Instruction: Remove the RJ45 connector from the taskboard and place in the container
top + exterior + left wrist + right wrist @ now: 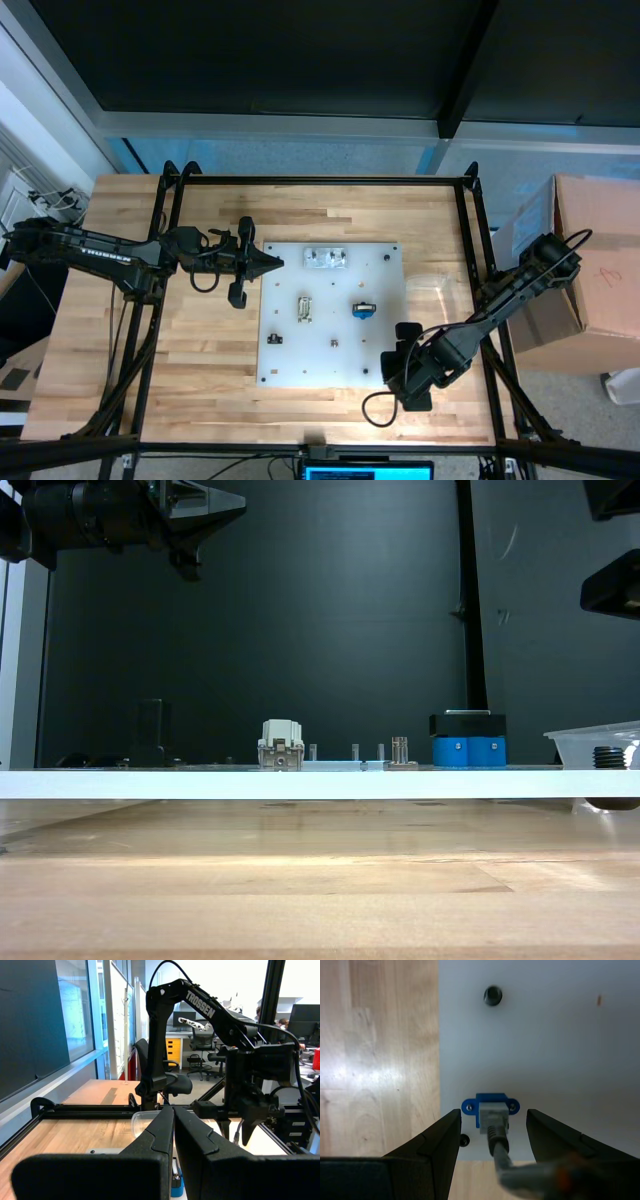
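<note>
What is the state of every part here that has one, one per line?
RJ45 connector: plugged into its blue seat at the taskboard corner, not held.
Right gripper: open, poised above the connector.
Left gripper: shut, empty, raised over the taskboard's left edge.
Container: upright, right of the taskboard; contents unclear.

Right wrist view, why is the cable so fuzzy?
Right wrist view: the cable blurs, too near the lens; the RJ45 connector, in its seat below the open right gripper, looks crisp. High view: the shut left gripper hovers over the board's left edge.
</note>
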Tool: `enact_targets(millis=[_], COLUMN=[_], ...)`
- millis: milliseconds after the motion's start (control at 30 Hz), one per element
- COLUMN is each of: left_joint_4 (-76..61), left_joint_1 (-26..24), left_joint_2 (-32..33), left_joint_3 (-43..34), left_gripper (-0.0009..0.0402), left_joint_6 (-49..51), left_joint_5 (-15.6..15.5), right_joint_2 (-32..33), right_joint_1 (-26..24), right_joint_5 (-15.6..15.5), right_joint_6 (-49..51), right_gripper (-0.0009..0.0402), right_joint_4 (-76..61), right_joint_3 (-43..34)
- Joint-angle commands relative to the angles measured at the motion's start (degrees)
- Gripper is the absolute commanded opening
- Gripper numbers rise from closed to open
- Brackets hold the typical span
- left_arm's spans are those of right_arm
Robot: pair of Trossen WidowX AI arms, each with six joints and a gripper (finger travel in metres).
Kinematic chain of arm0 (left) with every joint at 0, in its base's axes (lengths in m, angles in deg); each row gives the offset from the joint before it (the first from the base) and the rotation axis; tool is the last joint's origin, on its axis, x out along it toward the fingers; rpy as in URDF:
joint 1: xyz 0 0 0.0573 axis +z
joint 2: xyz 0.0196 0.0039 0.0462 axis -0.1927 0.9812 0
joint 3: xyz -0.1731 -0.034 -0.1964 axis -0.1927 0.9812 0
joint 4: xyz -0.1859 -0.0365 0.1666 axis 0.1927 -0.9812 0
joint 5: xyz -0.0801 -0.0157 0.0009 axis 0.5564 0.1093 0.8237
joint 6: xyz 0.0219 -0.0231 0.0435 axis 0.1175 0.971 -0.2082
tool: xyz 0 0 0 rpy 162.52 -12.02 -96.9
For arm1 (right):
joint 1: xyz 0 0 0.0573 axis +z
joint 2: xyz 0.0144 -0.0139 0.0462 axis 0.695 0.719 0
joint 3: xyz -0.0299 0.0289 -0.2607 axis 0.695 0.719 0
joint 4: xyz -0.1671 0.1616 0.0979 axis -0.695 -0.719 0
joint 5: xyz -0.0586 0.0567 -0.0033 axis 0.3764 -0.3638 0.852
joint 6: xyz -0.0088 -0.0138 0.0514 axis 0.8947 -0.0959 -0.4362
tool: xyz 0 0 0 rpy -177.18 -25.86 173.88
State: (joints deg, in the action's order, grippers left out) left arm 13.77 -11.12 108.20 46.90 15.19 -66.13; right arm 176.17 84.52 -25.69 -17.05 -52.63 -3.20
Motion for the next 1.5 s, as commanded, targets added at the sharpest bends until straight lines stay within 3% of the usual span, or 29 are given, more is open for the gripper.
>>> enact_targets(millis=[33,433,833,1067,1500], left_joint_4=[0.0,0.0,0.0,0.0,0.0], left_joint_1=[0.0,0.0,0.0,0.0,0.0], left_joint_2=[0.0,0.0,0.0,0.0,0.0], left_joint_3=[0.0,0.0,0.0,0.0,0.0], left_gripper=[0.0,0.0,0.0,0.0,0.0], left_joint_6=[0.0,0.0,0.0,0.0,0.0], left_joint_5=[0.0,0.0,0.0,0.0,0.0], right_joint_2=[-0.4,-0.7,-0.9,-0.9,-2.3], right_joint_1=[0.0,0.0,0.0,-0.1,-0.1], right_joint_5=[0.0,0.1,0.1,0.1,0.1], right_joint_6=[0.1,0.1,0.1,0.1,0.1], right_gripper=[0.0181,0.0166,0.0077,0.0001,0.0], right_joint_4=[-0.1,-0.8,-0.8,-0.8,-1.1], right_joint_3=[-0.1,-0.1,-0.1,-0.1,-0.3])
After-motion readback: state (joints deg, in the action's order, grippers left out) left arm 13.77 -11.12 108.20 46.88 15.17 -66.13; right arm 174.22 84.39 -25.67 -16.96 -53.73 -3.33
